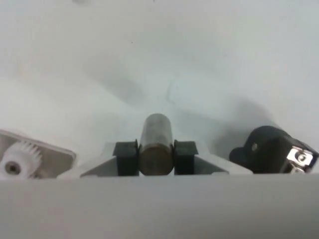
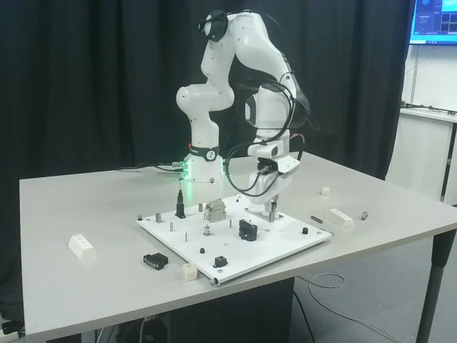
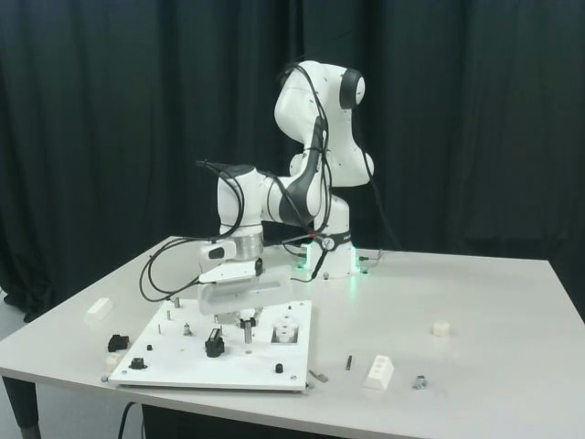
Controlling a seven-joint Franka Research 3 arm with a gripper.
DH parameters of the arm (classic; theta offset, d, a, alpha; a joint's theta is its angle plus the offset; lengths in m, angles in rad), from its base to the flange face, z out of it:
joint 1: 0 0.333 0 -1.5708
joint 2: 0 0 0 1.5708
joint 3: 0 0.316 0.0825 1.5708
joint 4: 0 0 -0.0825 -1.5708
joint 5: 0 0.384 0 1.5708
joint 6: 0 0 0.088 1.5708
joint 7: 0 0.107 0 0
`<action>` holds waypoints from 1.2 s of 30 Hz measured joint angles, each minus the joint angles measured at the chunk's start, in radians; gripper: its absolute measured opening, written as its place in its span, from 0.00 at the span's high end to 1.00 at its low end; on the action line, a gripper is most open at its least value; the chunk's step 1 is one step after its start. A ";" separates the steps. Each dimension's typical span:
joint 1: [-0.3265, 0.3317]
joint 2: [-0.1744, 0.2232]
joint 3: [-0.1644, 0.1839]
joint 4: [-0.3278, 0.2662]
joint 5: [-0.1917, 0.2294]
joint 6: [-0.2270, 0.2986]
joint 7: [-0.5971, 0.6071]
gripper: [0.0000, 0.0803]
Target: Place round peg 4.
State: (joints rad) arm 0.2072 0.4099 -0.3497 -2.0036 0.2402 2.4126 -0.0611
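A white board (image 2: 285,246) lies on the grey table (image 2: 86,207); a white gear (image 1: 19,158) sits on it; a black curtain (image 3: 110,110) hangs behind; white blocks (image 2: 82,246) rest nearby.

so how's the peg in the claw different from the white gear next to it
The round peg is a plain grey cylinder, while the white gear is toothed with a hole in its centre. The round peg is gripped in the claw above the white board; the white gear sits in a holder, free of the claw. Both have round profiles.
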 joint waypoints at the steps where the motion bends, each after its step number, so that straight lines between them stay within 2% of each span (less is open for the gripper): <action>1: 0.000 -0.005 -0.001 -0.001 -0.003 -0.003 0.000 0.81; 14: 0.000 -0.034 -0.010 -0.004 -0.017 -0.022 0.001 0.81; 36: 0.000 -0.038 -0.013 -0.004 -0.027 -0.022 0.001 0.81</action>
State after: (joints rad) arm 0.2072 0.3722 -0.3628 -2.0072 0.2132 2.3901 -0.0600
